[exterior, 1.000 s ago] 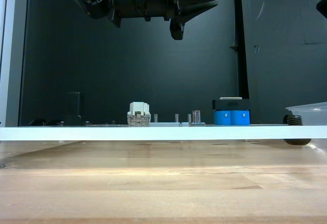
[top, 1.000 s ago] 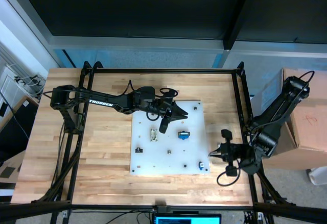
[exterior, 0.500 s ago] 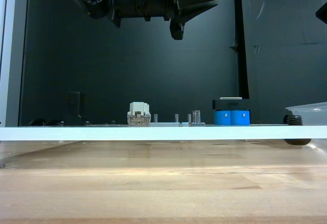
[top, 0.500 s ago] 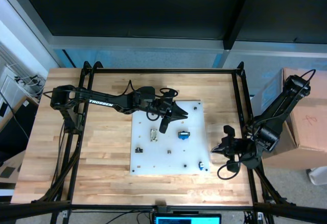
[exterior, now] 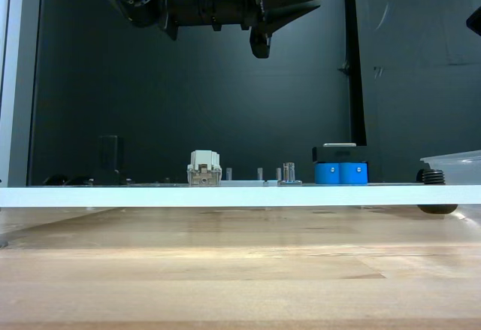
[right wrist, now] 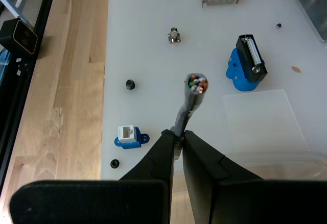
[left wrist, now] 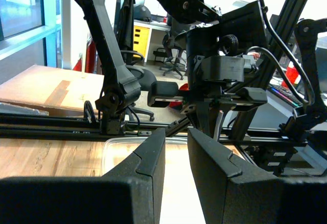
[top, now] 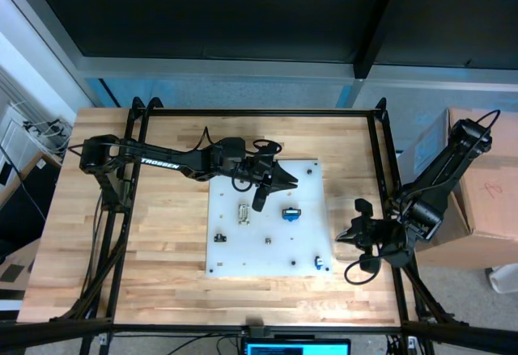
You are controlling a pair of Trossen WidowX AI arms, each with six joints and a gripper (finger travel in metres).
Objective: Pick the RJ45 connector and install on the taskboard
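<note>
On the wooden table (top: 162,242) lies the white taskboard (top: 243,251). We see the left gripper (top: 287,181) high above its far edge, fingers a narrow gap apart, holding nothing. The right gripper (top: 346,235) hovers just off the board's right edge. It pinches the RJ45 connector (right wrist: 178,130), which is clear of the blue RJ45 socket (right wrist: 127,134).

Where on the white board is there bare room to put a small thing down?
Bare patches on the board: between the blue D-sub socket and the blue jack; also between the beige connector and the board's left edge. Crowded: the far edge, under the open left gripper; the right edge, beside which the right gripper holds the RJ45 connector.
</note>
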